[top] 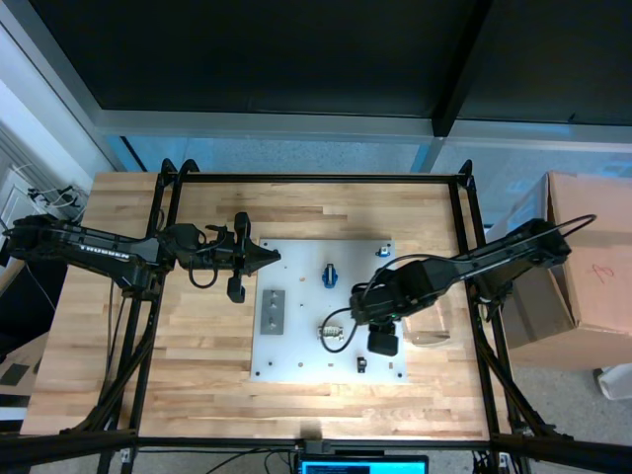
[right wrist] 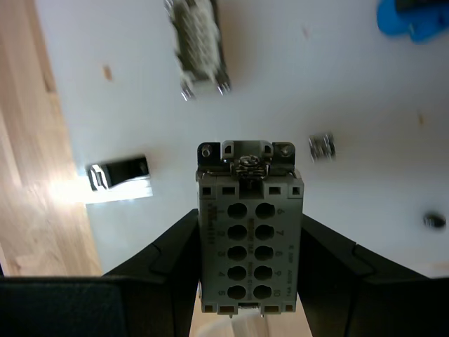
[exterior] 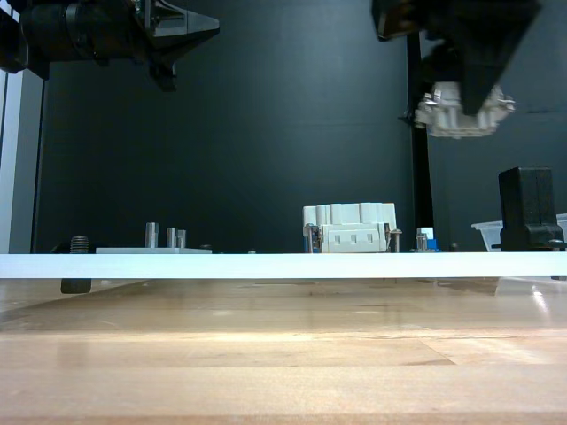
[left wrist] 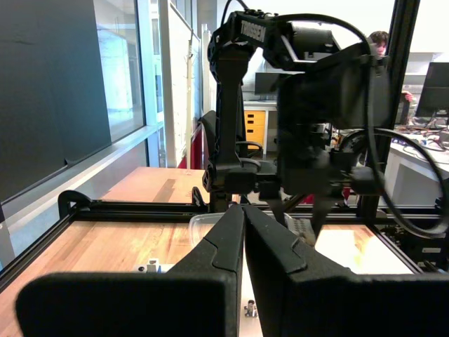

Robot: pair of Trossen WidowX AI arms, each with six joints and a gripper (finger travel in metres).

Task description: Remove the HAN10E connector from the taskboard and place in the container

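My right claw [right wrist: 250,253] grasping connector [right wrist: 249,203], lifted clear above board [top: 296,346], 4 o'clock part. My left claw [left wrist: 243,210] clenched empty, hovering at board's 10 o'clock.

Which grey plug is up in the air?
The HAN10E connector in the right gripper, high above the board; the other plug sits on it. The left gripper hovers shut over its left edge.

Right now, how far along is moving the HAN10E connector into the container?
Done: the HAN10E connector is out of its seat, clear above the taskboard. In hand: the right gripper is shut on it. Remaining: placing it in the container beside the board. The left gripper hovers shut over the board's left edge.
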